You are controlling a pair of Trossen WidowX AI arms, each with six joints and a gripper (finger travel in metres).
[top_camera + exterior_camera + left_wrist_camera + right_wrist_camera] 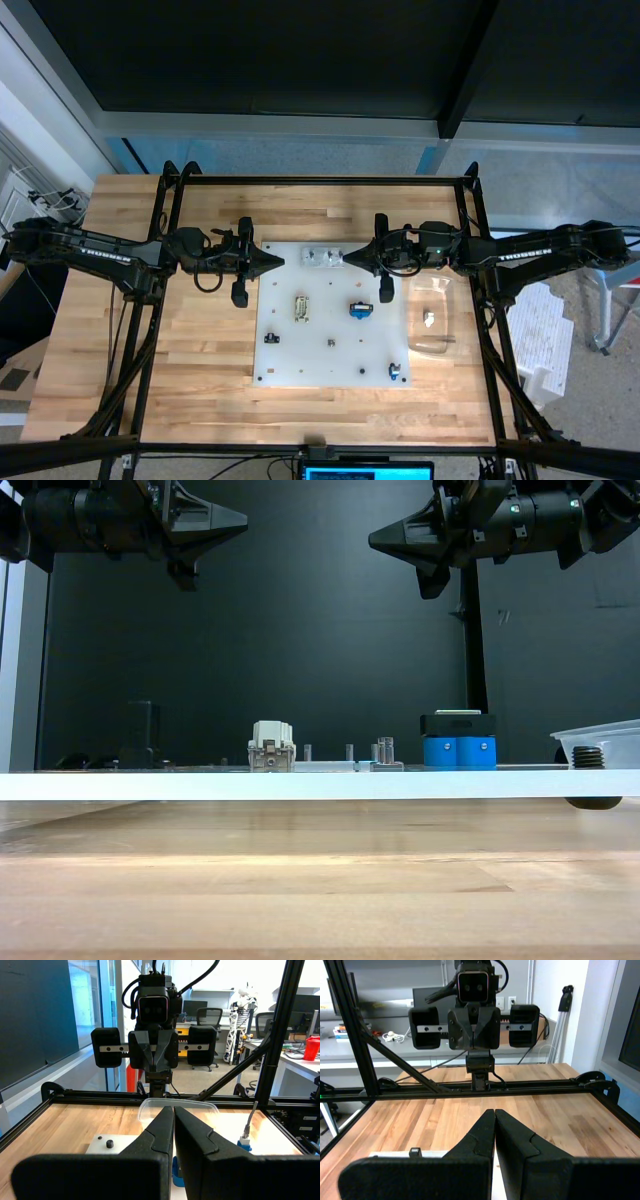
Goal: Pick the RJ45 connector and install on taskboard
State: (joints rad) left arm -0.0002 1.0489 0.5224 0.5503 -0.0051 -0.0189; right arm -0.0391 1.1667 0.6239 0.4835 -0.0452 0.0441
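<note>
The connector (245, 1134), a small clear plug with a grey cable rising from it, stands upright in the blue jack (243, 1145) in the left wrist view. In the high view the jack (397, 373) at the white board's (300, 350) near right corner carries a grey piece on top. The white block (429, 320) lies bare in the clear tray (445, 292). My left gripper (279, 262) hovers shut and empty over the board's far left edge. My right gripper (346, 258) hovers shut and empty over the board's far edge, well away from the jack.
The board also carries a beige socket (300, 307), a blue-and-black block (360, 310) and small pegs. A black frame (320, 180) rings the wooden table. Both arms hang high above the board in the low view, the left gripper (243, 522) facing the right gripper (372, 538).
</note>
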